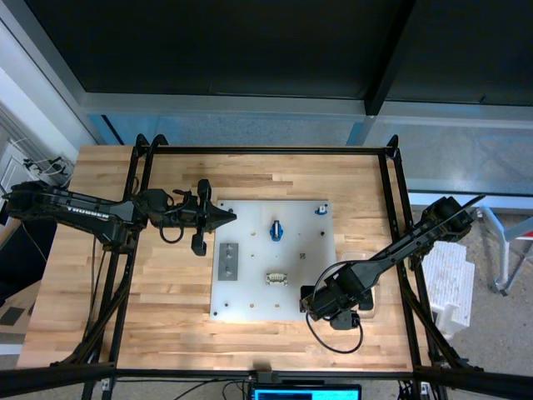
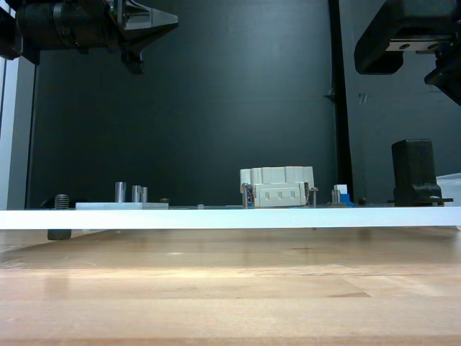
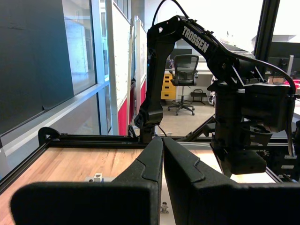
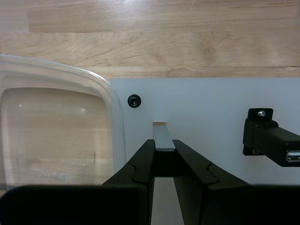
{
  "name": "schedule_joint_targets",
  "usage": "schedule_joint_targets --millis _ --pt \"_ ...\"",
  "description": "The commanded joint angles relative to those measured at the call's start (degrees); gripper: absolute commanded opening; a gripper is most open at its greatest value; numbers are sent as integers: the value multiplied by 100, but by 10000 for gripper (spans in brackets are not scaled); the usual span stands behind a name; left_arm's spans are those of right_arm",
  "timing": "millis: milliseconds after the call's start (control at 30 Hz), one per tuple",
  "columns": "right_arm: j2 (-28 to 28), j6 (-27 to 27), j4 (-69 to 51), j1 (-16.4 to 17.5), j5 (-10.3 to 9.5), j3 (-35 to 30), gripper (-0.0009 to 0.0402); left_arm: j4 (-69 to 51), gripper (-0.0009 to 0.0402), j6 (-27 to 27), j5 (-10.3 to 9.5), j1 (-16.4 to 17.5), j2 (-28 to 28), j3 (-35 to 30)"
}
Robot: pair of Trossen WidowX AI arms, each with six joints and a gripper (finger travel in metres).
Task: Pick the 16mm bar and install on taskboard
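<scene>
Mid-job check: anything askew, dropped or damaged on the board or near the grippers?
Nothing stands out. The taskboard lies flat, its fittings upright. The right gripper holds the 16mm bar between its fingertips above the board's near right corner, beside the clear tray. The left gripper hangs shut over the far left corner.

Pale striped wood grain across the counter point(image 1: 166, 325). Flat white on the taskboard point(image 1: 250, 293), with grey block point(image 1: 228, 260), blue knob point(image 1: 276, 229), cream connector point(image 1: 277, 278). Matt black on the left gripper point(image 1: 231, 215) above the board's left edge, and on the right gripper point(image 4: 163, 144) by its right edge, clamped on the dark grey 16mm bar point(image 4: 164, 161). Clear tray point(image 4: 117, 110).
</scene>
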State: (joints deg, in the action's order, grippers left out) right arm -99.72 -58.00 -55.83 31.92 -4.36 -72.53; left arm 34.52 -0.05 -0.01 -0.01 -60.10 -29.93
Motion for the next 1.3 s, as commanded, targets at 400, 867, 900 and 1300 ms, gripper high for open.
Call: schedule_joint_targets --millis 400,867,900,1300 --pt "-2 2 7 37 28 2 0 0 0 0 0 2 0 -2" --pt "-13 0 48 48 35 11 0 0 0 0 0 0 0 -2" --pt "-13 0 52 46 35 13 0 0 0 0 0 0 0 -2" --pt "-90 2 63 46 55 13 0 0 0 0 0 2 0 -2"
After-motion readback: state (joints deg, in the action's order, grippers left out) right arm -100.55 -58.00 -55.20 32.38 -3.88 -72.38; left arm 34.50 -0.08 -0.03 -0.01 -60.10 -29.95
